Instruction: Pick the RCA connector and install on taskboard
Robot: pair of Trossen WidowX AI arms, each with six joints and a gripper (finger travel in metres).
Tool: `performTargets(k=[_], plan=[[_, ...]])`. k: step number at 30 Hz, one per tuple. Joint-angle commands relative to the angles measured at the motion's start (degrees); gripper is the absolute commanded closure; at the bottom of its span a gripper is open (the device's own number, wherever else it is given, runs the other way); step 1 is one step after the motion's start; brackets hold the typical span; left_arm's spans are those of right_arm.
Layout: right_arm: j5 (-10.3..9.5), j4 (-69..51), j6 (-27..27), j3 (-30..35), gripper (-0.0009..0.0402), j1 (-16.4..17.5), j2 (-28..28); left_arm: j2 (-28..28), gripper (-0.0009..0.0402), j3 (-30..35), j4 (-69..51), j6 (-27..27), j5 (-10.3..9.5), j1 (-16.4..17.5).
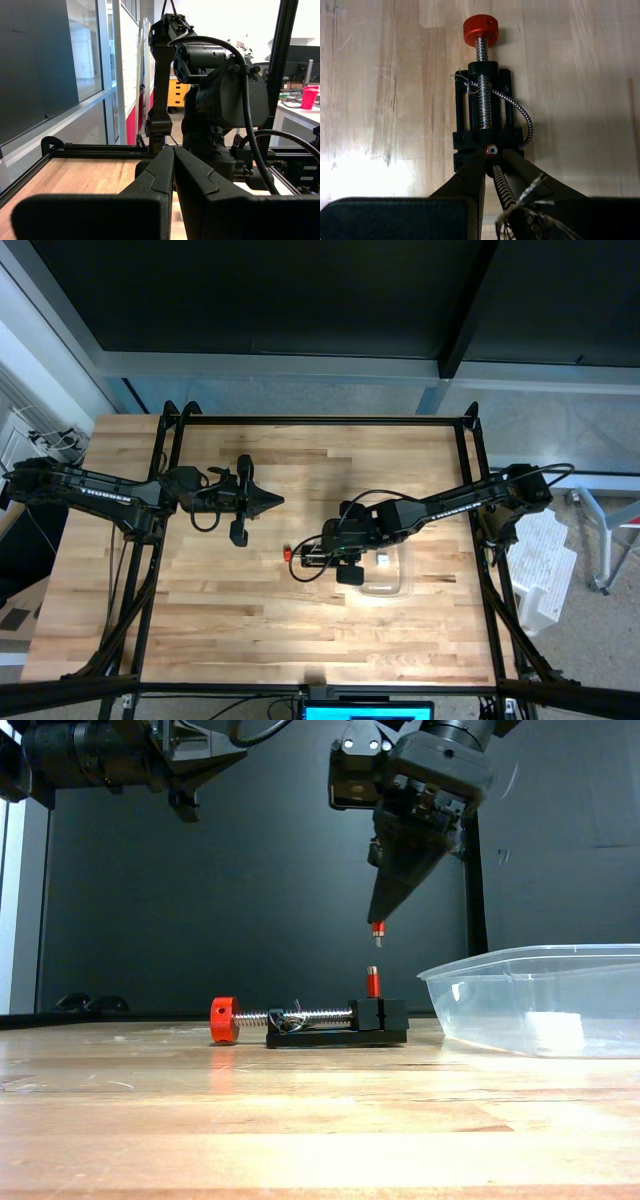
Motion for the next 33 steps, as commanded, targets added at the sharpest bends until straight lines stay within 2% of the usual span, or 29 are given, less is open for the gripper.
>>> performTargets(k=[1, 33], plan=[[0.07, 0.0, 0.0, 0.0, 0.0393, -0.1, 0.2, 0.0, 0.0393, 0.0, 0.0, 0.0, 0.02, 0.0], [0.09, 1.8, 0.0, 0.0, 0.0393, -0.4, 2.8, 0.0, 0.0393, 0.0, 0.0, 0.0, 0.02, 0.0]])
